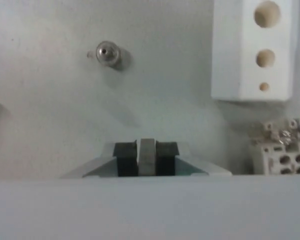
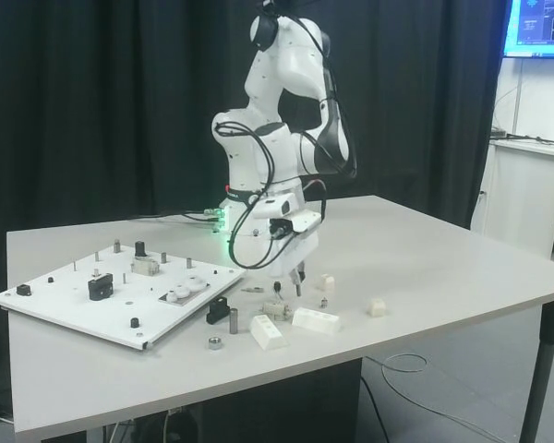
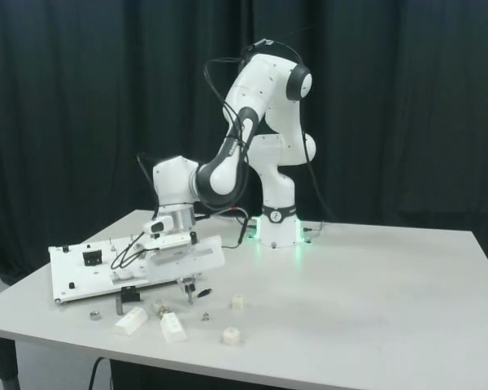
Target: Place square peg 2.
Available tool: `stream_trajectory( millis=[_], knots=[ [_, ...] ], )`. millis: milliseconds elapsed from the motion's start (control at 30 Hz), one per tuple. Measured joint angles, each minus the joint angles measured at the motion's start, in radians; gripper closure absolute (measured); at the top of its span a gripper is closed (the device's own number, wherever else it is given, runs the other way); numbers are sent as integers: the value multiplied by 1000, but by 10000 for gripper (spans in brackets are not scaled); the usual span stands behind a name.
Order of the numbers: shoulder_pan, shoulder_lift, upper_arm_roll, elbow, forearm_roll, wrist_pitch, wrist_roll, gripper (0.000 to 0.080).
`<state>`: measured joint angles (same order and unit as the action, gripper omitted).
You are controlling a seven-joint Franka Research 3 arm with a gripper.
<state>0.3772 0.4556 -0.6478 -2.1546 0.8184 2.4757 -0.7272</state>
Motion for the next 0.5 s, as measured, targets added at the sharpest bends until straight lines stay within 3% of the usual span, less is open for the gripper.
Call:
stream_trajectory(
  millis=[500],
  knots=[
    [14, 23, 25, -9, 4, 58, 33, 728]
  ],
)
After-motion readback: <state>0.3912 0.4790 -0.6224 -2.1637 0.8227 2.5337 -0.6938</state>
